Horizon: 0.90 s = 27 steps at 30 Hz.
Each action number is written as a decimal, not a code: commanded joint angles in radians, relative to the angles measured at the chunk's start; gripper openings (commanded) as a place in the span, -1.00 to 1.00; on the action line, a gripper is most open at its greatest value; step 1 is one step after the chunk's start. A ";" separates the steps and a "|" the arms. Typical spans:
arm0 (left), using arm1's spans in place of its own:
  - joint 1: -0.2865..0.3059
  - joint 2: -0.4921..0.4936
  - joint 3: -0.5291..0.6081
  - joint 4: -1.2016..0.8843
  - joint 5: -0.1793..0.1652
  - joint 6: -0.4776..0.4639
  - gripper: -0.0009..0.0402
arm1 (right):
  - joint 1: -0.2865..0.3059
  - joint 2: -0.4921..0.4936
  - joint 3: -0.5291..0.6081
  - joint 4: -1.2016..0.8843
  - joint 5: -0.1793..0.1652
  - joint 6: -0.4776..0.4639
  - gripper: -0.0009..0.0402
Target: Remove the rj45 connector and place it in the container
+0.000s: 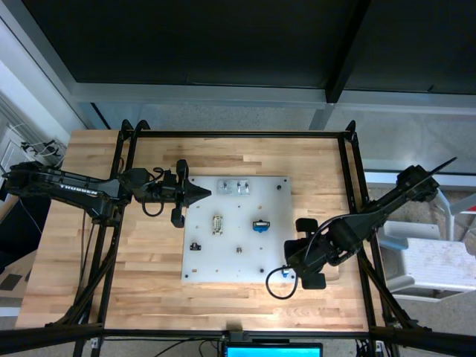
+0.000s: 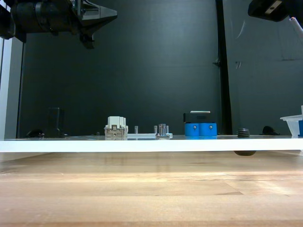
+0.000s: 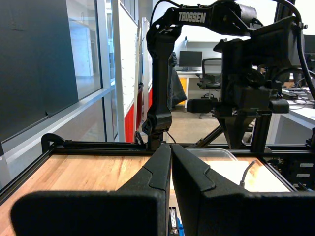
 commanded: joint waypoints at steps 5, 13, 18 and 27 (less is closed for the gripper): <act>0.000 0.000 0.000 0.000 0.000 0.000 -0.95 | 0.013 0.015 -0.027 0.045 0.000 0.025 -0.27; 0.000 0.000 0.000 0.000 0.000 0.000 -0.95 | 0.022 0.026 -0.085 0.111 0.000 0.055 -0.02; 0.000 0.000 0.000 0.000 0.000 0.000 -0.95 | 0.024 0.055 -0.091 0.144 0.000 0.044 -0.02; 0.000 0.000 0.000 0.000 0.000 0.000 -0.95 | 0.027 0.072 -0.124 0.193 0.000 0.045 -0.02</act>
